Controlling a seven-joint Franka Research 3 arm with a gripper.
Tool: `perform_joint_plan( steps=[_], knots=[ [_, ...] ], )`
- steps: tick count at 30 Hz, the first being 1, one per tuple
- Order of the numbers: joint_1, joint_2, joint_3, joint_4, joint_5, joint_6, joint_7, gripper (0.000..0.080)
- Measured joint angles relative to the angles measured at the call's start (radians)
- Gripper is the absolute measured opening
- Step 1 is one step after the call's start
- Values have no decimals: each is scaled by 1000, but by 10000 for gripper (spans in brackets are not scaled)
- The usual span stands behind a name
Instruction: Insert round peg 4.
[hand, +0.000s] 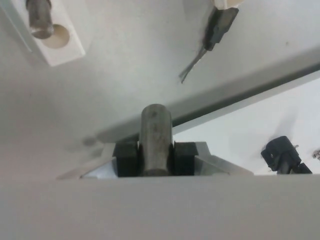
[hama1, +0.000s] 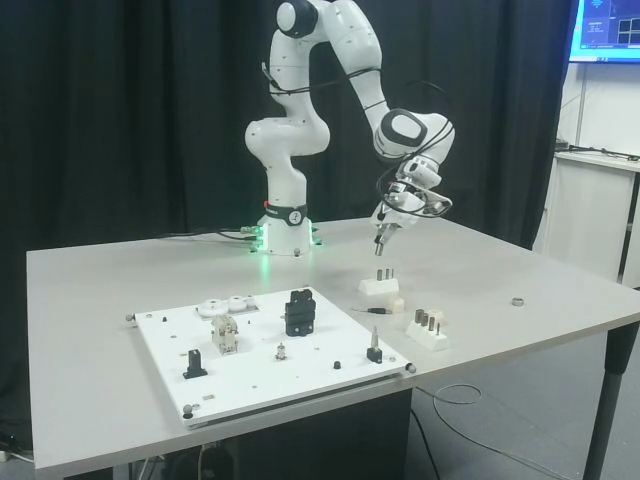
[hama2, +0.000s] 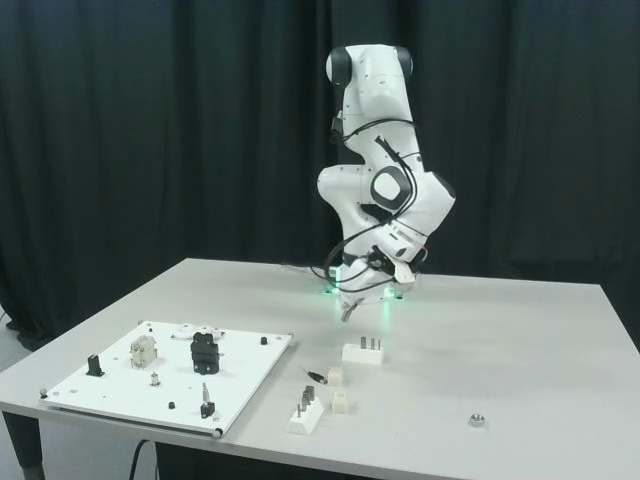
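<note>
My gripper (hand: 155, 160) is shut on a grey round peg (hand: 155, 131), which sticks out past the two black pads (hand: 126, 159). The gripper (hama1: 383, 236) hangs in the air over the table, a little above a white peg holder (hama1: 380, 288). In the wrist view that holder (hand: 62, 47) has one peg (hand: 40, 17) standing in it and an empty round hole (hand: 56, 37) beside it. The second room view shows the gripper (hama2: 349, 308) tilted, up and left of the same holder (hama2: 363, 351).
The white task board (hama1: 270, 375) with black and grey fittings lies near the table's front. A second white holder (hama1: 428, 331) with pegs, small blocks (hama2: 336, 376) and a black-handled tool (hand: 219, 27) lie close by. A small nut (hama1: 518, 299) sits further off.
</note>
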Motion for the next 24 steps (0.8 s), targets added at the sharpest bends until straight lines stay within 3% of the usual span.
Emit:
perform_joint_plan(
  steps=[12,24],
  knots=[
    [-46,-4,-1,17,-24,40,6,149],
    [-101,-42,-22,40,-34,41,-9,149]
  ],
)
